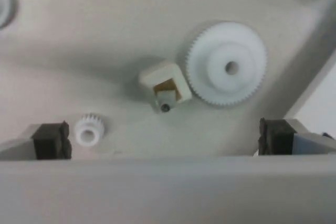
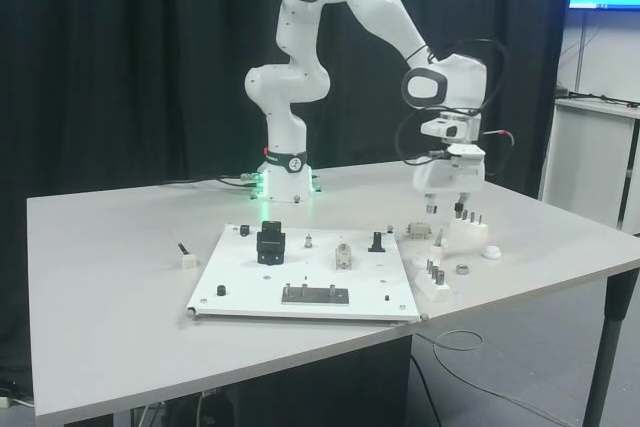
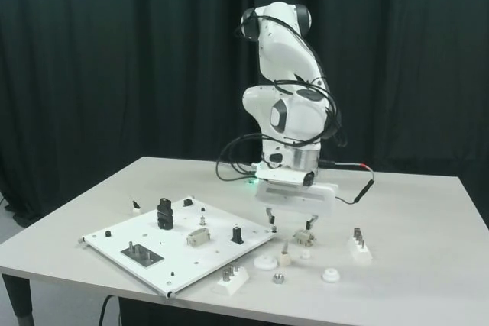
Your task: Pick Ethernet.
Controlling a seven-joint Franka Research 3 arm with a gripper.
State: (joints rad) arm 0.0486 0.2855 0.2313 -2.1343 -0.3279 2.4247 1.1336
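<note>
The Ethernet piece (image 1: 165,85), a small white block with a plug in its open face, lies on the grey table (image 1: 79,35). In the wrist view it sits between my two black finger pads (image 1: 51,140). My gripper (image 1: 164,139) is open and holds nothing. In the second room view the gripper (image 3: 290,224) hangs a little above the table, over the Ethernet piece (image 3: 284,257).
A large white gear (image 1: 227,64) lies right beside the Ethernet piece and a small white gear (image 1: 89,128) lies on its other side. A white assembly board (image 3: 153,253) with fixtures lies nearby. White peg holders (image 3: 357,248) and other small parts stand around.
</note>
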